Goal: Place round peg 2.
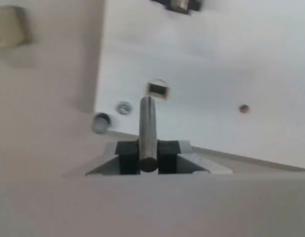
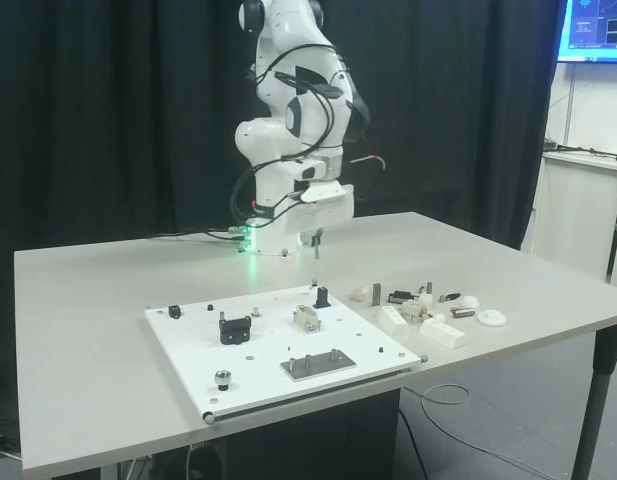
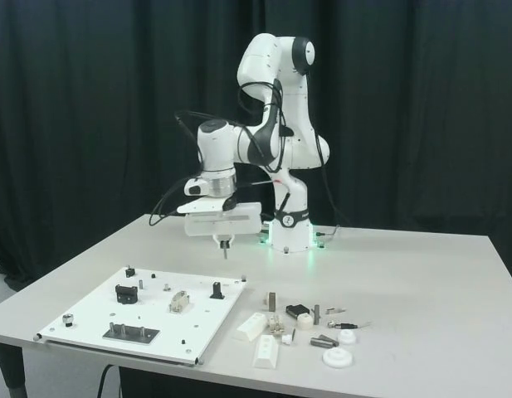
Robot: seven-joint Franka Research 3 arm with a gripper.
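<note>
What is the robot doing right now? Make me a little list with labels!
holding: round peg, pinched in the gripper
peg pose: upright, hanging down from the fingers
gripper height: in the air, above the white board's far edge
board: white, flat on the grey table
loose parts: small pieces on the table beside the board

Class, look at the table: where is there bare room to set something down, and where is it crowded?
Bare: the table left of the white board, and the stretch between the board and the arm's base. Crowded: the loose parts right of the board, and the board itself with its fixtures.
</note>
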